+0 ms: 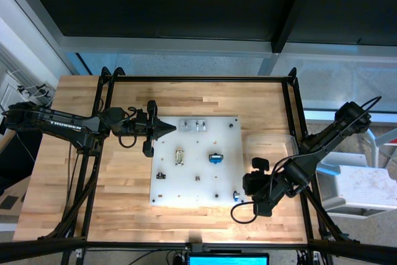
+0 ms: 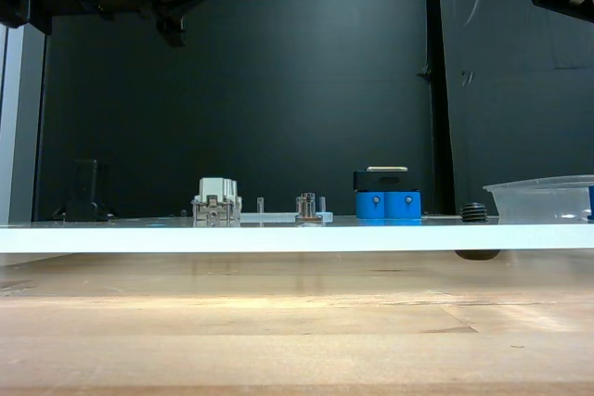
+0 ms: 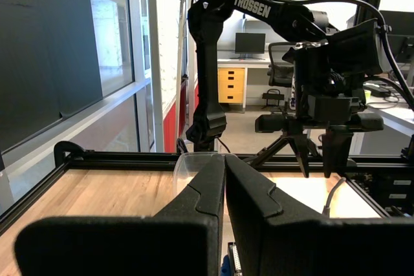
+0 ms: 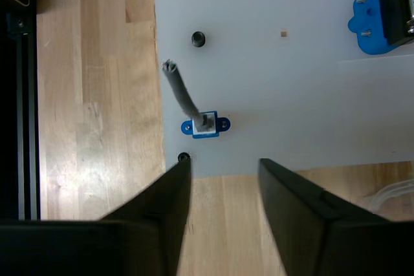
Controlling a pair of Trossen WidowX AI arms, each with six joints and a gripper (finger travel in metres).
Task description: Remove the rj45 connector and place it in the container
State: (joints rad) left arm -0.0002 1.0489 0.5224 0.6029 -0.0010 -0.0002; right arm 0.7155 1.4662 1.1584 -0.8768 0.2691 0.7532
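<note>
The rj45 connector (image 4: 206, 123) sits in a small blue mount near the white board's (image 4: 278, 88) near right corner, with a short grey cable stub (image 4: 180, 92) leaning out of it. It is also visible in the high view as the rj45 connector (image 1: 236, 195). My right gripper (image 4: 223, 182) hangs open above the board edge, short of the connector and touching nothing; it appears in the high view as the right gripper (image 1: 247, 185). The container (image 1: 270, 147), a clear shallow tray, lies right of the board. My left gripper (image 1: 166, 128) is shut and empty, raised over the board's left edge.
The white board (image 1: 195, 178) also carries a blue block with a plug (image 1: 215, 157), a silver connector (image 1: 180, 156) and grey fittings (image 1: 193, 125). A black frame (image 1: 291, 110) runs around the wooden table (image 1: 118, 203). The container (image 2: 543, 199) stands at board height.
</note>
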